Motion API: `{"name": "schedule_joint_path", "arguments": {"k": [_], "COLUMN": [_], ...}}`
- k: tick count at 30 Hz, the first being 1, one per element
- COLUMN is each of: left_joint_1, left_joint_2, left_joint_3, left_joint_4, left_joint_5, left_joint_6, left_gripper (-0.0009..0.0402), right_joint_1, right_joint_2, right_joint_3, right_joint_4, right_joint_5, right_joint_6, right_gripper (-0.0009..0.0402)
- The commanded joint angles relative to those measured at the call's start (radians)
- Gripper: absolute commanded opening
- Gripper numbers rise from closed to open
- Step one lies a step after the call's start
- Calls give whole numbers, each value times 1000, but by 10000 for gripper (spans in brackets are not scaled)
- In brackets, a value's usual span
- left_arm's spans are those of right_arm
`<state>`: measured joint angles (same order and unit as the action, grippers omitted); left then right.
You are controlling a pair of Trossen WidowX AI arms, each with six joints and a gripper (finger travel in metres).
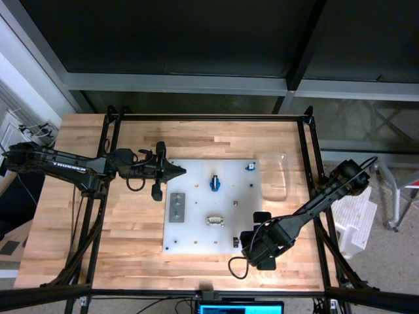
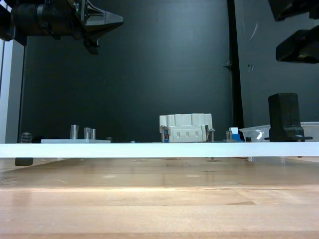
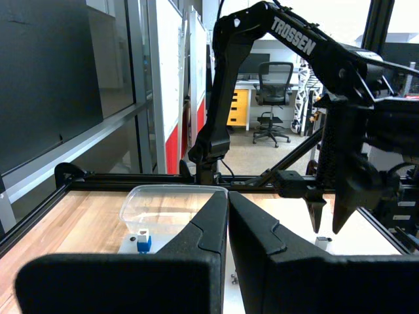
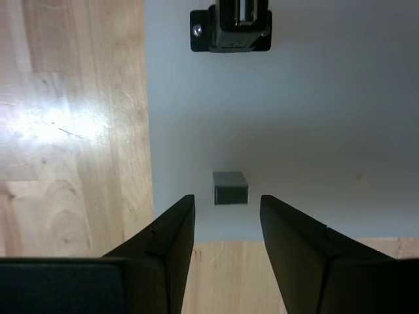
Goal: Pick the 16mm bar and install on taskboard
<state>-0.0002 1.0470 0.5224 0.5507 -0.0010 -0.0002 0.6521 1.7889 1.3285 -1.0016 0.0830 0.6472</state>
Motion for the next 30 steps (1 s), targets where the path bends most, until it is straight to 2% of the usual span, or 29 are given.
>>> {"name": "schedule_joint_path", "arguments": {"k": [1, 14, 19, 24, 30], "left_joint_1": [0, 0, 0, 0, 0], "left_joint_2": [0, 0, 0, 0, 0], "left_joint_3": [0, 0, 0, 0, 0], "left_joint_4": [0, 0, 0, 0, 0], "left_joint_5": [0, 0, 0, 0, 0], "left_joint_6": [0, 0, 0, 0, 0], "left_gripper": [0, 0, 0, 0, 0], "right_joint_1": [0, 0, -3, -53, -158], "right_joint_2": [-15, -36, -82, -154, -275], "right_joint_3": [0, 0, -8, -40, -83], "right_joint_4": [-12, -24, -25, -21, 23], "right_joint_5": [-5, -3, 7, 7, 8], "right_joint_6": [0, -5, -28, -74, -196], "right_gripper": [157, 170, 169, 169, 168]}}
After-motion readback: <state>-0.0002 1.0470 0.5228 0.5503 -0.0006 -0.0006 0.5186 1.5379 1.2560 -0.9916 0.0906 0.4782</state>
